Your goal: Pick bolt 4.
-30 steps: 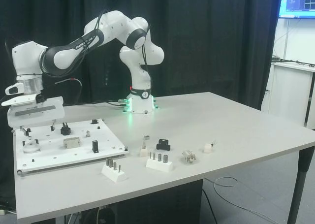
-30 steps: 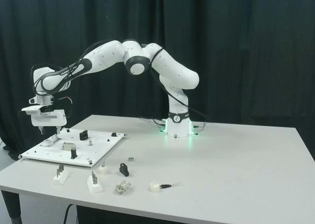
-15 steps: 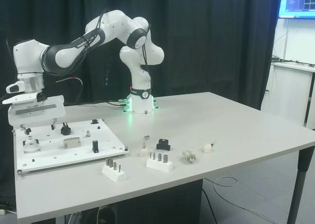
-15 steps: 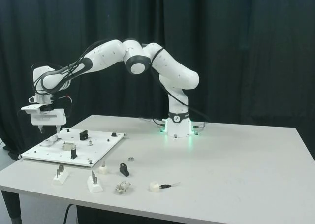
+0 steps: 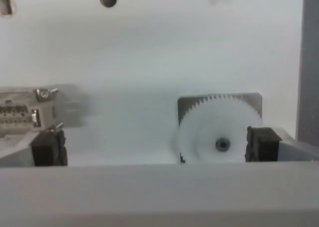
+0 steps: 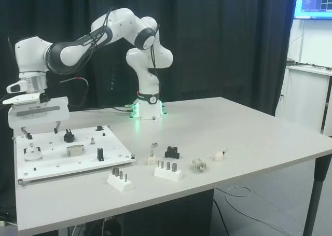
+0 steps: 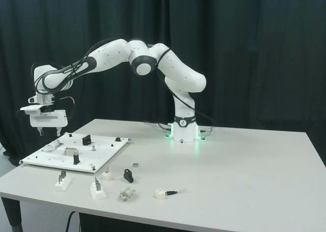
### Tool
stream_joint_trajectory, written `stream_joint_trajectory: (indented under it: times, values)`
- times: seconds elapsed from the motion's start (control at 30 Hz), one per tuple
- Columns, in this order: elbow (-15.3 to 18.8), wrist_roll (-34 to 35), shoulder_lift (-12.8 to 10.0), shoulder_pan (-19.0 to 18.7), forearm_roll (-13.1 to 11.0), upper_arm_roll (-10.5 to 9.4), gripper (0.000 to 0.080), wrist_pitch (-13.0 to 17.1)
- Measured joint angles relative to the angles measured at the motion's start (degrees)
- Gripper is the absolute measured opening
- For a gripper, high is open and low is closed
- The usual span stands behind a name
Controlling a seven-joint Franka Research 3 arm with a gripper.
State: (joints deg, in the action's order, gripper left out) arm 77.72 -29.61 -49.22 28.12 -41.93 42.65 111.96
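White arm (image 6: 98,36) lettered "FRANKA" holds its empty tool (image 6: 39,130), fingers spread, above the white gear (image 5: 219,132).

Bright, even light; blurred wrist foreground

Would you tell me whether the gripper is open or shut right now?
Open: the gripper fingertips stand wide apart above the white gear, holding nothing.

The white Franka arm (image 7: 168,74) reaches far out from its base (image 7: 184,132), elbow high. Its gripper (image 6: 40,126) points straight down, hanging above the white board (image 6: 72,161), fingers (image 5: 48,148) spread wide apart, holding nothing.
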Motion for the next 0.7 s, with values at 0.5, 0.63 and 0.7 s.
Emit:
stream_joint_trajectory:
  times: [0.5, 0.63, 0.7]
  values:
    - [0.0, 0.0, 1.0, -1.4, 0.6, 0.61, 0.08, 0.2]
    - [0.0, 0.0, 1.1, -1.9, 0.6, 1.09, 0.08, 0.2]
    - [0.0, 0.0, 1.1, -2.2, 0.7, 1.27, 0.08, 0.2]
